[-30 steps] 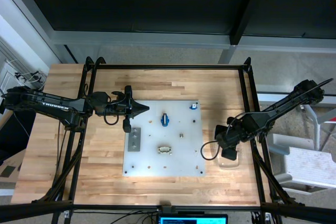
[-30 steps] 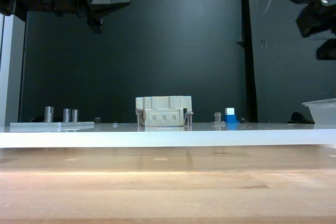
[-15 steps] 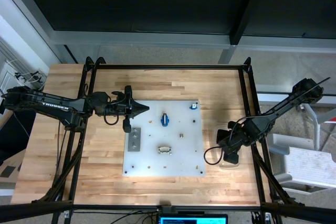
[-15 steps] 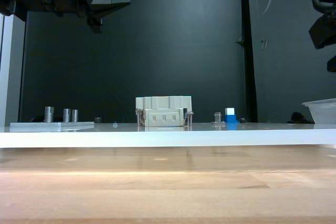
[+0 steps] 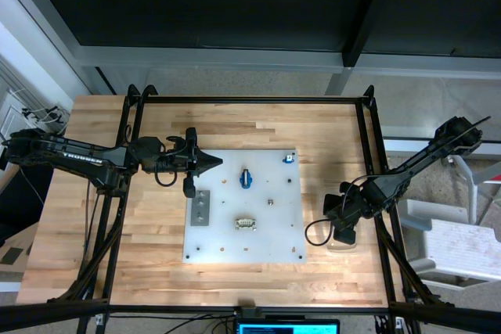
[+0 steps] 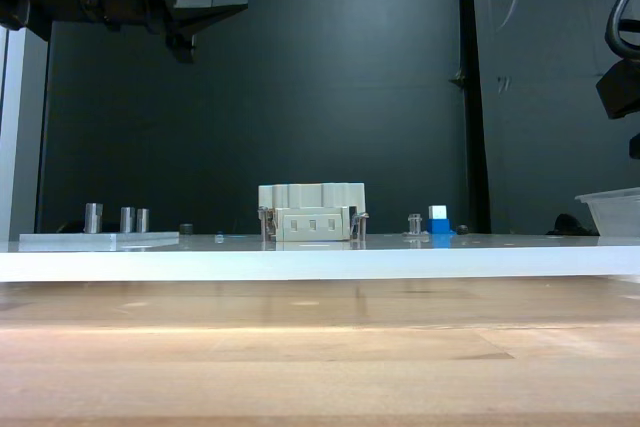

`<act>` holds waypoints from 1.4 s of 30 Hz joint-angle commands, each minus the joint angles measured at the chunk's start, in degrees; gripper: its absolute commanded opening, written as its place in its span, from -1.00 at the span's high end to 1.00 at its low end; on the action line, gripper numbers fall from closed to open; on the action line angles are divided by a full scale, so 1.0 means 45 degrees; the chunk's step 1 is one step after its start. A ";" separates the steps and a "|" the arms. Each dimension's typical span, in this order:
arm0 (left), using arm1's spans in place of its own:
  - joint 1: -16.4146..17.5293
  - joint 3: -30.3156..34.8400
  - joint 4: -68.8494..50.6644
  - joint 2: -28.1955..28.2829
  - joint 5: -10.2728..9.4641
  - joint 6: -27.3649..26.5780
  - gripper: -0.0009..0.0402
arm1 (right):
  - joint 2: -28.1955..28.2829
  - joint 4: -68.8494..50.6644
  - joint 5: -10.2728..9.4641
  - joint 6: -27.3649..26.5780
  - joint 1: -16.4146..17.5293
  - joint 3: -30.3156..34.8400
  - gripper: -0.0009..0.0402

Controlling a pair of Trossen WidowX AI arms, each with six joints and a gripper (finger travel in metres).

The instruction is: Remove the HAN10-E connector and place it in the container

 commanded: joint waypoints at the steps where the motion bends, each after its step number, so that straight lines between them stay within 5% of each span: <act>1: 0.0000 0.0005 0.0000 0.0000 0.0000 0.0000 0.96 | 0.0155 0.0044 0.0005 0.0005 0.0010 -0.0058 0.73; 13: 0.0005 0.0005 0.0000 0.0005 0.0005 0.0000 0.96 | 0.0257 0.0228 0.0005 0.0287 0.0024 -0.0068 0.69; 33: 0.0005 0.0005 0.0000 0.0005 0.0005 0.0000 0.96 | 0.0233 0.0262 0.0092 0.0651 0.0049 -0.0053 -0.34; 42: 0.0005 0.0005 0.0000 0.0000 0.0000 0.0000 0.96 | 0.0039 -0.0947 -0.0005 0.0282 0.0068 0.0821 -0.43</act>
